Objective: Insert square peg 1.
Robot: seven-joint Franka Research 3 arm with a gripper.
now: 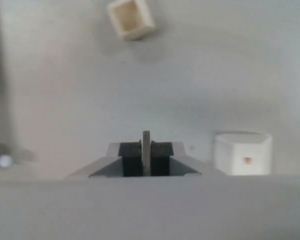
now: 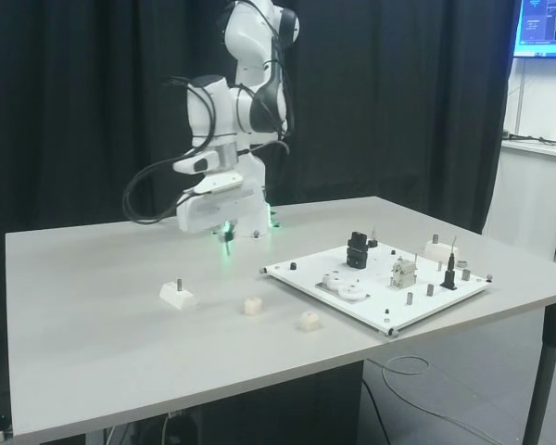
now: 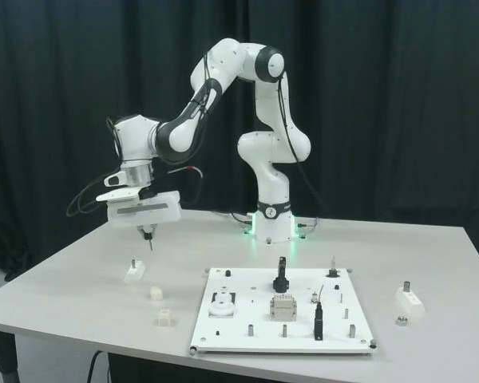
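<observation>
The square peg (image 1: 146, 152) is clamped upright between the closed fingers of the pincer (image 3: 148, 236), held above the grey worktop (image 2: 93, 278); below, well apart, sit a white block (image 3: 133, 272) and two hollow cubes (image 3: 165, 318); the white board (image 3: 239, 329) lies off to the side.

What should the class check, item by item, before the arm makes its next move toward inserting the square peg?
1. Gripper off the table: ok, it hovers above the surface.
2. White block with an upright peg located: ok, it stands on the table near the gripper.
3. Anything held in the gripper: cannot tell.
4. Two small hollow blocks apart from the white block: ok, no contact.
5. White board away from the gripper: ok, it lies further along the table.
6. Target hole for the peg identified: cannot tell.
</observation>
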